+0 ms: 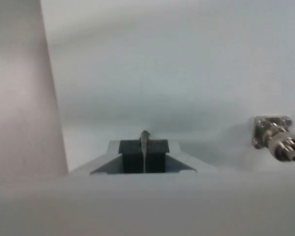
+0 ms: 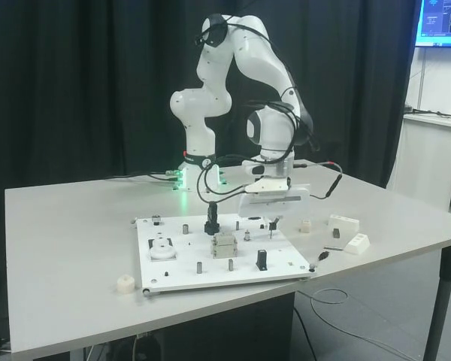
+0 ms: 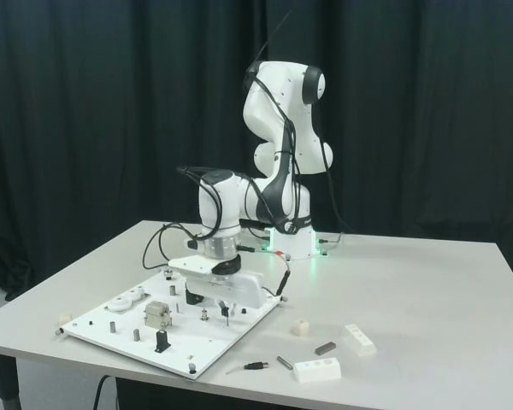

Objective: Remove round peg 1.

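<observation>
My gripper (image 1: 145, 162) is shut on a thin grey round peg (image 1: 145, 137), whose tip sticks out between the black pads (image 1: 131, 157). In the first room view the gripper (image 2: 273, 219) hangs over the far right part of the white board (image 2: 278, 259), with the peg (image 2: 272, 226) pointing down just above the surface. In the second room view the gripper (image 3: 225, 307) holds the peg (image 3: 225, 313) over the board (image 3: 239, 329) near its right edge. Whether the peg's tip touches the board cannot be told.
A metal screw connector (image 1: 278, 140) is fixed on the board close to the peg. The board also carries a grey metal block (image 2: 224, 244), a black clamp (image 2: 261, 259), a white gear (image 2: 162, 250) and several short pegs. White blocks (image 2: 357, 243) and a small white cylinder (image 2: 125, 283) lie on the table.
</observation>
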